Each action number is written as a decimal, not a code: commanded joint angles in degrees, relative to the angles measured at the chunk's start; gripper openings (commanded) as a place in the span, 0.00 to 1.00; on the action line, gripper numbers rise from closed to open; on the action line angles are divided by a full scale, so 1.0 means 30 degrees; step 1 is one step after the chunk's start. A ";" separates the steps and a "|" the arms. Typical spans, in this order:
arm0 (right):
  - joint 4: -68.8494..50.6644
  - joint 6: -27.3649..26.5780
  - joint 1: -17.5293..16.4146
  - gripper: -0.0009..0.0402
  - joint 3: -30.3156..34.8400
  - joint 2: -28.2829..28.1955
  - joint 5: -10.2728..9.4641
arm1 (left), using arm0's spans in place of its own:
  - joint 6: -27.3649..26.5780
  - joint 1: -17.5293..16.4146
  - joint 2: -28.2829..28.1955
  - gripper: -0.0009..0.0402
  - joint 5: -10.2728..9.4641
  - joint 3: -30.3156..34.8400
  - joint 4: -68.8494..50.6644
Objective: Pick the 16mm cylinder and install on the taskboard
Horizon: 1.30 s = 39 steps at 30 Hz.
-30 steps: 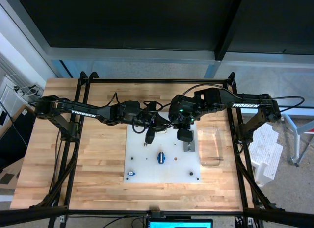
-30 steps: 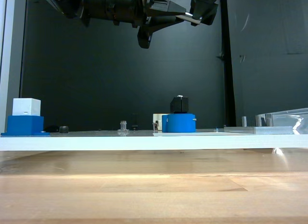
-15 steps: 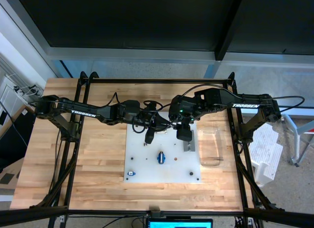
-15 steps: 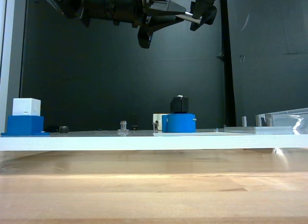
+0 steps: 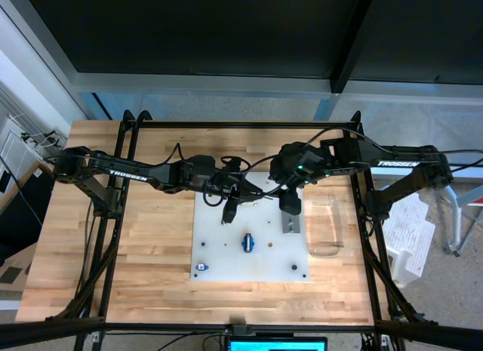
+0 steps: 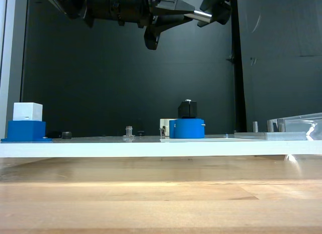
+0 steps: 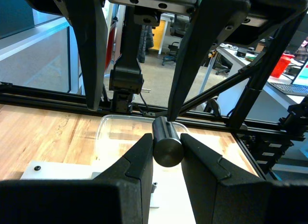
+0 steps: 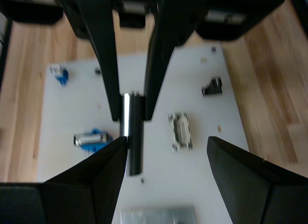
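The 16mm cylinder [image 7: 167, 146] is a short silvery rod held level high above the taskboard [image 5: 226, 260]. My left gripper [image 7: 166, 137] is shut on it, reaching in from the left over the board's far half. From the low view the cylinder [image 6: 203, 14] sticks out past the left gripper [image 6: 193, 13] toward the right. My right gripper [image 8: 167, 142] stands open a short way off the cylinder [image 8: 134, 137], its fingers wide apart with nothing in them. From above, the right gripper [image 5: 289, 202] hangs over the board's far right part.
On the board sit a grey metal block [image 5: 291, 224], a blue round connector [image 5: 247, 242] and a beige connector [image 8: 179, 131]. A clear plastic tray [image 5: 324, 226] lies just right of the board. A blue-and-white block [image 6: 26, 124] stands at the near left corner.
The right gripper has drawn back to the right, away from the cylinder's free end. The left gripper has stayed put with the cylinder in it.
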<state>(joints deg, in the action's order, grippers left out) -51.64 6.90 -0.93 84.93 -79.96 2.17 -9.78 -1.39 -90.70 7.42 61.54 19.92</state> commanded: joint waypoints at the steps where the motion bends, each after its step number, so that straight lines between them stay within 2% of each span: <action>1: 0.2280 0.0022 -0.0051 0.58 -0.1501 0.1093 -0.0073 | 0.0007 -0.0029 -0.0022 0.03 -0.0197 0.0007 0.0044; 3: 0.4051 0.0029 -0.0080 0.59 -0.2586 0.1894 -0.0073 | 0.0015 -0.0036 -0.0022 0.03 -0.0546 0.0007 0.0058; 6: 0.6579 0.0029 -0.0117 0.59 -0.4233 0.3147 -0.0066 | 0.0073 -0.0051 -0.0022 0.03 -0.0634 0.0007 0.0350; 8: 0.8051 0.0051 -0.0117 0.59 -0.5260 0.3898 -0.0051 | 0.0095 -0.0044 -0.0022 0.03 -0.0954 0.0007 0.0758; 12: 1.0856 0.0044 -0.0117 0.59 -0.7053 0.5042 0.0000 | 0.0182 -0.0058 -0.0022 0.03 -0.1064 0.0000 0.2069; 15: 1.2670 0.0015 -0.0117 0.59 -0.8109 0.5632 0.0321 | 0.0219 -0.0073 -0.0022 0.03 -0.1523 0.0000 0.2973; 18: 1.3835 -0.0117 -0.0117 0.59 -0.8692 0.5982 0.0452 | 0.0219 -0.0095 -0.0015 0.03 -0.1851 0.0000 0.3723; 22: 1.5599 -0.0138 -0.0117 0.59 -0.9369 0.6244 0.0444 | 0.0219 -0.0109 -0.0015 0.03 -0.1880 -0.0007 0.4816; 25: 1.6568 -0.0131 -0.0117 0.59 -0.9916 0.6499 0.0444 | 0.0233 -0.0138 -0.0015 0.03 -0.2157 -0.0007 0.5399; 31: 1.7639 -0.0124 -0.0109 0.58 -1.0724 0.6972 0.0525 | 0.0291 -0.0182 -0.0015 0.03 -0.2149 -0.0007 0.6018; 35: 1.8119 -0.0102 -0.0109 0.58 -1.1322 0.7162 0.0831 | 0.0291 -0.0182 -0.0015 0.03 -0.2157 -0.0007 0.6601; 39: 1.8688 -0.0102 -0.0109 0.58 -1.1351 0.7162 0.0765 | 0.0277 -0.0182 -0.0015 0.03 -0.2157 -0.0007 0.6732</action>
<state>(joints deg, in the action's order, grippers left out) 3.53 6.52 -1.26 50.87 -58.43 4.75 -8.95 -1.91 -90.70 0.89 61.49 40.23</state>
